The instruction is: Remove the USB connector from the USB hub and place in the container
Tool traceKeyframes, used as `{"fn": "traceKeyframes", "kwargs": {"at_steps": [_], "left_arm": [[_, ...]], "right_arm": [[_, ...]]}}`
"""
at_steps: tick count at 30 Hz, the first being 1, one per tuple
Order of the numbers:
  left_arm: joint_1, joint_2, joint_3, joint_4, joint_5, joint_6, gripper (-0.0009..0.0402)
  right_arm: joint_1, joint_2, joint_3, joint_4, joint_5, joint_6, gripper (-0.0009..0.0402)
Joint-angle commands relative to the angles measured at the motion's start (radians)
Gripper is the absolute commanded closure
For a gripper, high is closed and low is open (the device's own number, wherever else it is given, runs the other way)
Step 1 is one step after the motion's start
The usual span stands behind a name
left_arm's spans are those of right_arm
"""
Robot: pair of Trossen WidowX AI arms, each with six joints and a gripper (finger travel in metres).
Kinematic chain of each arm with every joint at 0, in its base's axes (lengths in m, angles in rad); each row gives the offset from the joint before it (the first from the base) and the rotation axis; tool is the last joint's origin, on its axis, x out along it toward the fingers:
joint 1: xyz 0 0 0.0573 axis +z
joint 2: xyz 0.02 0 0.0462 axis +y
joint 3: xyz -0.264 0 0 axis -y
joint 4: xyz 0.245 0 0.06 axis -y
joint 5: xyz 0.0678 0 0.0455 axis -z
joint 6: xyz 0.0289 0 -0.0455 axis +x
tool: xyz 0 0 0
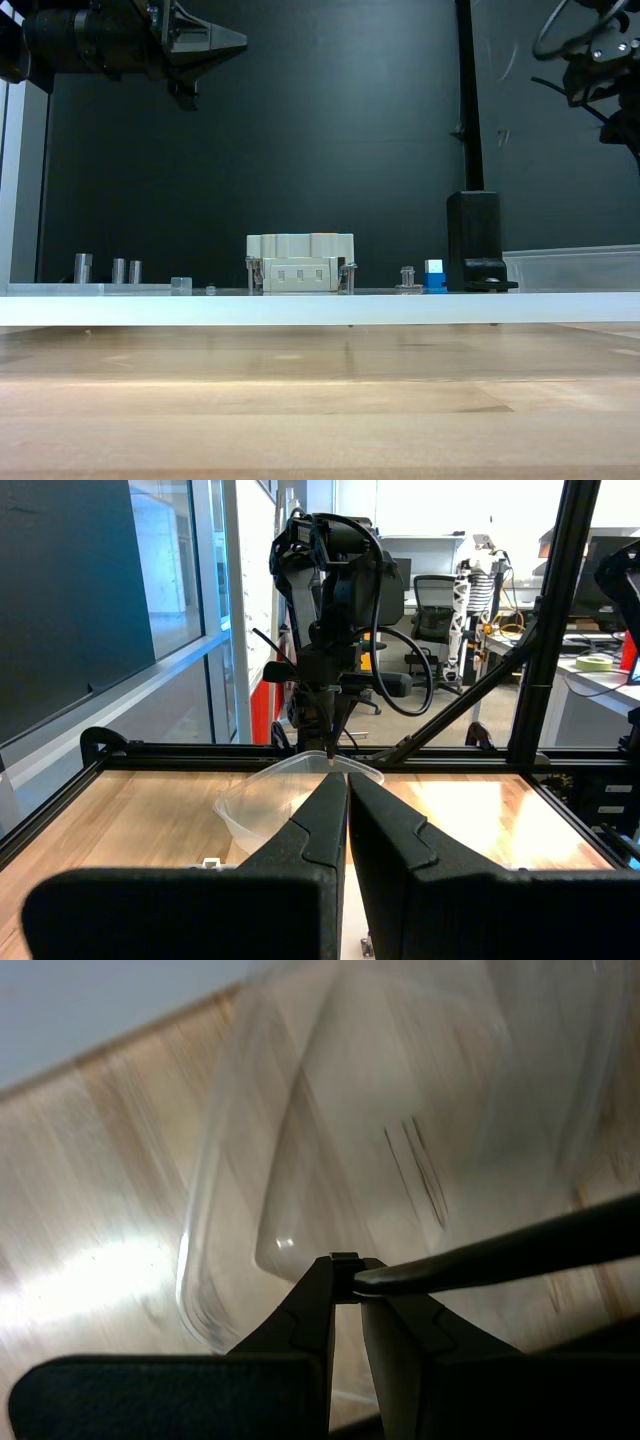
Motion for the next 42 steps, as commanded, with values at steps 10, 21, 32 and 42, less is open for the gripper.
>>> {"fn": "traceKeyframes", "kwargs": {"at_steps": [10,21,32,42], "left_arm": [[0.000,0.000,0.000,0.000,0.000,0.000,0.0392],[0.000,0.000,0.000,0.000,0.000,0.000,0.0392],[0.000,0.000,0.000,0.000,0.000,0.000,0.0392],[0.000,0.000,0.000,0.000,0.000,0.000,0.0392]], "right_arm": [[0.000,0.001,0.000,-0.002,0.000,-0.001,0.0393],[0.000,0.001,0.000,0.000,0.000,-0.005,0.0393],[0.000,0.004,0.005,0.003,0.001,-0.005,0.0330],[0.000,0.004,0.005,0.003,0.001,-0.001,0.0238]]}}
